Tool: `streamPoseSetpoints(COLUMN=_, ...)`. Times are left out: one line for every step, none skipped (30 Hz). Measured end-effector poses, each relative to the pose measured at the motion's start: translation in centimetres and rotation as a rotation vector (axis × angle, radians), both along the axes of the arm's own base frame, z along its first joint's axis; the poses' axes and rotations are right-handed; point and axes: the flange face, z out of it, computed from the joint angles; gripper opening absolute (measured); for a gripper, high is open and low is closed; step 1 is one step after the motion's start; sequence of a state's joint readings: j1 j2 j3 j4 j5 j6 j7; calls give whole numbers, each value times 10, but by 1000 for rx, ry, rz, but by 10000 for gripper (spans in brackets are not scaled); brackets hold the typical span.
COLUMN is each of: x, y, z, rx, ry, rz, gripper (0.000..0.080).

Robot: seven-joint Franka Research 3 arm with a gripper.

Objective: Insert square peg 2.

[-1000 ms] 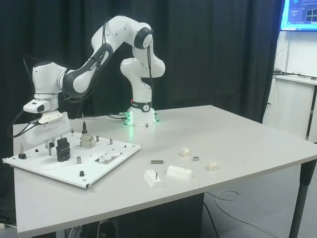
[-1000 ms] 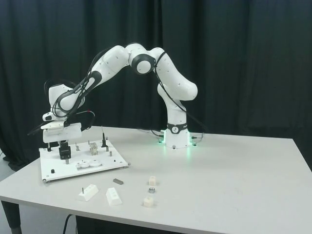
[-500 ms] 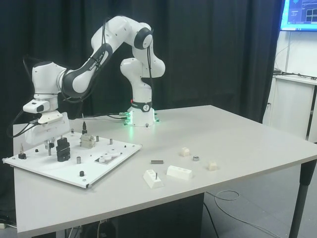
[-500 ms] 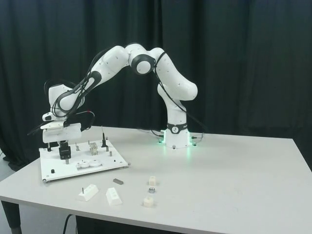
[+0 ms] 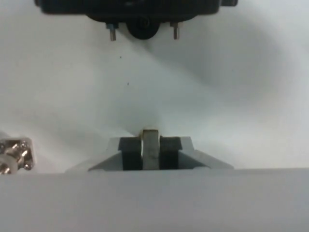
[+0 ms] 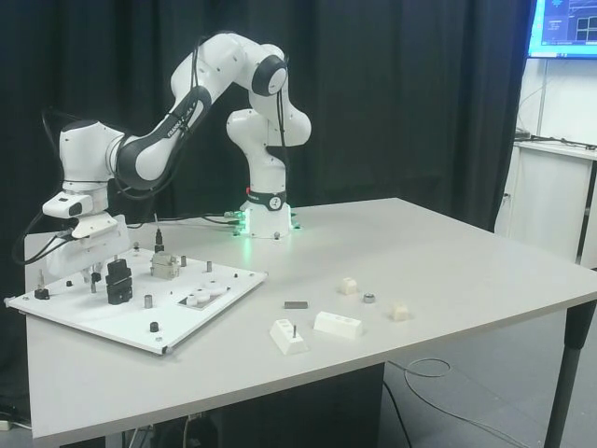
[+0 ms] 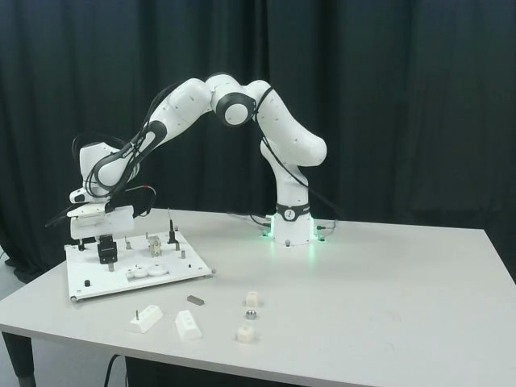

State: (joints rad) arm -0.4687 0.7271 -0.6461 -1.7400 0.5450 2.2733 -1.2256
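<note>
Your gripper (image 5: pixel 150 152) is closed on the peg (image 5: pixel 150 145): in the wrist view the two black fingers (image 5: pixel 129 153) press against its sides and its grey tip stands out between them, with the bare white board (image 5: pixel 217 96) beneath it. You cannot tell from any view whether the peg touches the board.

Take the board (image 6: pixel 224 285) as your landmark. It lies on the table (image 6: pixel 448 252) at the end away from the arm's base (image 6: pixel 264 219), whose ring glows green. The gripper (image 6: pixel 91 271) hangs over the board's far corner, just beside the black block (image 6: pixel 118 280) that stands on the board. In the second room view the gripper (image 7: pixel 95 236) sits over the same corner, with the block (image 7: pixel 106 251) close by and a thin pin (image 7: pixel 170 226) upright further along the board (image 7: pixel 177 274).

Off the board, towards the table's near edge, you have a small dark bar (image 6: pixel 296 303), two white holders (image 6: pixel 287 336) (image 6: pixel 338 324), two small cubes (image 6: pixel 349 285) (image 6: pixel 400 311) and a nut (image 6: pixel 370 299), all well apart from the gripper.
</note>
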Motion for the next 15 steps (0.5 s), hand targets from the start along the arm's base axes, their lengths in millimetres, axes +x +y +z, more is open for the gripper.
streamPoseSetpoints(x=0, y=0, z=0, rx=0, ry=0, rz=1, gripper=75)
streamPoseSetpoints(x=0, y=0, z=0, rx=0, ry=0, rz=2, gripper=75)
streamPoseSetpoints(x=0, y=0, z=0, rx=0, ry=0, rz=5, gripper=75)
streamPoseSetpoints(x=0, y=0, z=0, rx=0, ry=0, rz=7, gripper=75)
streamPoseSetpoints(x=0, y=0, z=0, rx=0, ry=0, rz=9, gripper=75)
streamPoseSetpoints(x=0, y=0, z=0, rx=0, ry=0, rz=12, gripper=75)
streamPoseSetpoints(x=0, y=-1, z=0, rx=0, ry=0, rz=15, gripper=75)
streamPoseSetpoints(x=0, y=-1, z=1, rx=-1, ry=-1, rz=16, gripper=126)
streamPoseSetpoints(x=0, y=-1, z=1, rx=-2, ry=-1, rz=17, gripper=126)
streamPoseSetpoints(x=0, y=-1, z=2, rx=-3, ry=-2, rz=17, gripper=126)
streamPoseSetpoints(x=0, y=-2, z=3, rx=-4, ry=-3, rz=18, gripper=126)
streamPoseSetpoints(x=1, y=-2, z=4, rx=-4, ry=-5, rz=18, gripper=126)
streamPoseSetpoints(x=1, y=-2, z=5, rx=-5, ry=-6, rz=19, gripper=126)
streamPoseSetpoints(x=2, y=-3, z=7, rx=-6, ry=-8, rz=19, gripper=126)
streamPoseSetpoints(x=3, y=-3, z=8, rx=-6, ry=-10, rz=20, gripper=477)
